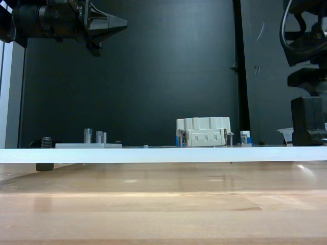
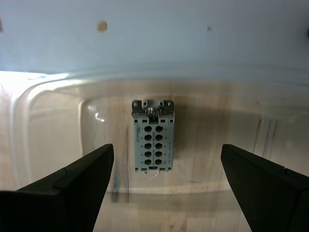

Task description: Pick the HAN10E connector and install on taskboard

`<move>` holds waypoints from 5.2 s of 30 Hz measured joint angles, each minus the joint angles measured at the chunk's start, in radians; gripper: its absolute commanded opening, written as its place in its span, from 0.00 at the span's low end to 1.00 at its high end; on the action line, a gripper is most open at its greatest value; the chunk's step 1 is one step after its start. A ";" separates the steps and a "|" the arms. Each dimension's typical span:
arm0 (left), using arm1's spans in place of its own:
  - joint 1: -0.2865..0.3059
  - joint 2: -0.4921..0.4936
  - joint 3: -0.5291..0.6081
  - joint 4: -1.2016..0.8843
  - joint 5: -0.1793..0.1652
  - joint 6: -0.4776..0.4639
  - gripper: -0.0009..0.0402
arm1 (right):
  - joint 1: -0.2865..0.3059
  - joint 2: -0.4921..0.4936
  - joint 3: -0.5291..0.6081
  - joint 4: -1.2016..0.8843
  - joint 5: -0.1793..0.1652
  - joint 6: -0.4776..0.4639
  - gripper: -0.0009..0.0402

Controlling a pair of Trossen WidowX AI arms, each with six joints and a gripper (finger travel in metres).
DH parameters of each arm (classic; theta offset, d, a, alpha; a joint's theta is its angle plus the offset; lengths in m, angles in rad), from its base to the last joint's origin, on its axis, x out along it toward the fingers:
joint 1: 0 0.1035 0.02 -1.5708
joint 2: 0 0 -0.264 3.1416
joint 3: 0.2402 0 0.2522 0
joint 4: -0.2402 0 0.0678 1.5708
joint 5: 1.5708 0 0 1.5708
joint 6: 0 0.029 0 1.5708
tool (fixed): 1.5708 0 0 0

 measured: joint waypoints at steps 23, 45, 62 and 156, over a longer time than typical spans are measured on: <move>0.000 0.000 0.000 0.000 0.000 0.000 0.02 | 0.009 0.032 -0.113 0.146 0.000 0.021 0.78; 0.000 0.000 0.000 0.000 0.000 0.000 0.02 | 0.011 0.031 -0.171 0.220 -0.003 0.024 0.60; 0.000 0.000 0.000 0.000 0.000 0.000 0.02 | 0.011 0.031 -0.171 0.218 -0.027 0.047 0.22; 0.000 0.000 0.000 0.000 0.000 0.000 0.02 | -0.104 0.822 1.011 -0.143 0.017 -0.056 0.14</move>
